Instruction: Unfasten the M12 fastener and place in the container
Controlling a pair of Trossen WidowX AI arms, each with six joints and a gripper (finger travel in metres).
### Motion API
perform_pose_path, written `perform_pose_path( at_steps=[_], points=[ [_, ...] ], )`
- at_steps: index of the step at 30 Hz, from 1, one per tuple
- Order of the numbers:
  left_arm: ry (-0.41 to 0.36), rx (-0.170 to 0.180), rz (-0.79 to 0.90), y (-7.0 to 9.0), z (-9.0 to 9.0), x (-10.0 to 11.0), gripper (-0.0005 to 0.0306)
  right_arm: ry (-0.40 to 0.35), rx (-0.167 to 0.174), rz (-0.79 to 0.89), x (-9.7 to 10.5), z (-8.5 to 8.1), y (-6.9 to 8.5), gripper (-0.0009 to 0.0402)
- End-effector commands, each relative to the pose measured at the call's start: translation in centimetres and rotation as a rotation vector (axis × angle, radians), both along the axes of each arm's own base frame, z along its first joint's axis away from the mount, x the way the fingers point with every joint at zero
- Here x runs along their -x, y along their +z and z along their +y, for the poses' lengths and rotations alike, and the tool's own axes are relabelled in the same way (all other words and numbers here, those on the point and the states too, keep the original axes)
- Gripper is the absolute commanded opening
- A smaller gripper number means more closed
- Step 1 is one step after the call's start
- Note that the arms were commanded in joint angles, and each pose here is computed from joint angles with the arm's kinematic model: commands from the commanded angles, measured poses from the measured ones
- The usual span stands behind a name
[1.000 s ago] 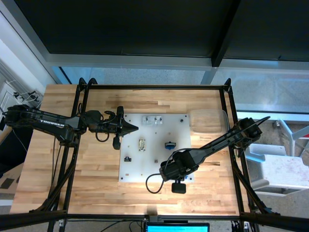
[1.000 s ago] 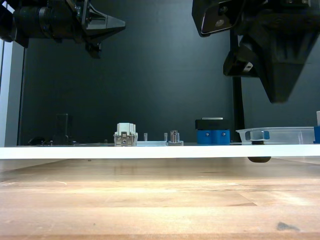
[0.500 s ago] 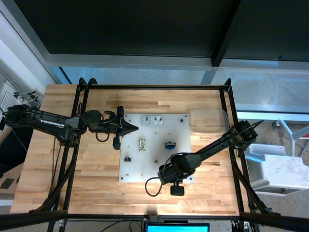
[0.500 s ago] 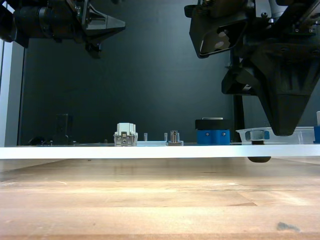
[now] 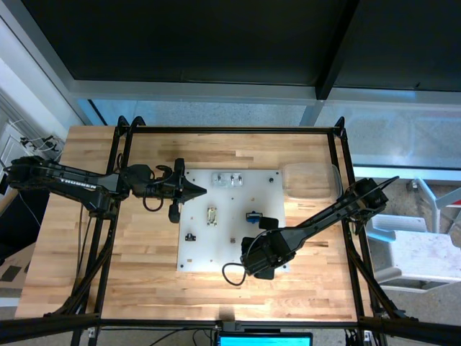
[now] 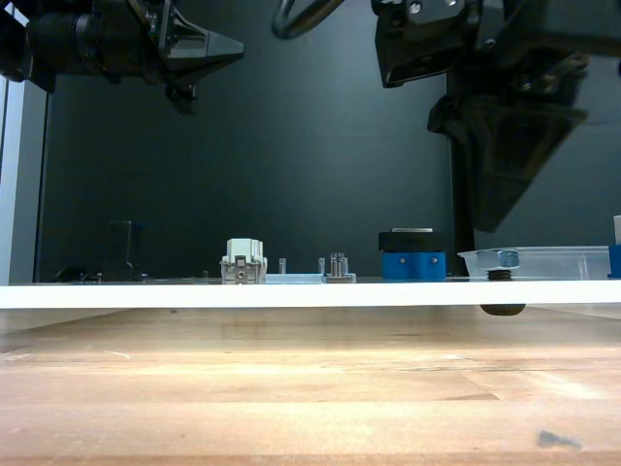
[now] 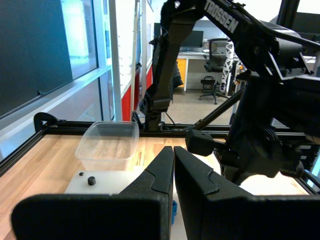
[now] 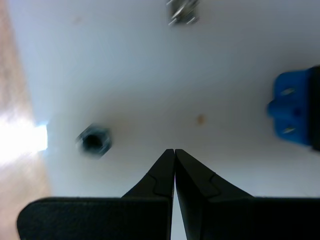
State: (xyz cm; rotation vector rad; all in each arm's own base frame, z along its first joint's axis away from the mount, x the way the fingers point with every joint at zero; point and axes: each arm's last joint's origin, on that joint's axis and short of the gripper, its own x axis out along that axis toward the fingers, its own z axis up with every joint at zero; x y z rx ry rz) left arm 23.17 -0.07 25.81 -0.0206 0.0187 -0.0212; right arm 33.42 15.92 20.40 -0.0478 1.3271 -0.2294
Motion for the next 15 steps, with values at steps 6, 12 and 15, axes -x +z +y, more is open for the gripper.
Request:
perform_pose_path(
  at_steps=[6, 12, 15],
  points=[
    [0.000, 0.000, -0.002, 0.0, 0.0, 0.0, 0.0000, 0.007, -0.126, 0.034, 0.1, 0.2, 0.7, 0.0000],
    [-0.001, 0.000, 0.005, 0.0, 0.0, 0.0, 0.0000, 0.031, -0.260, 0.049, -0.2, 0.9, 1.9, 0.0000],
    [-0.001, 0.000, 0.005, 0.0, 0.0, 0.0, 0.0000, 0.048, -0.292, 0.047, -0.3, 1.1, 2.2, 0.0000]
  ],
)
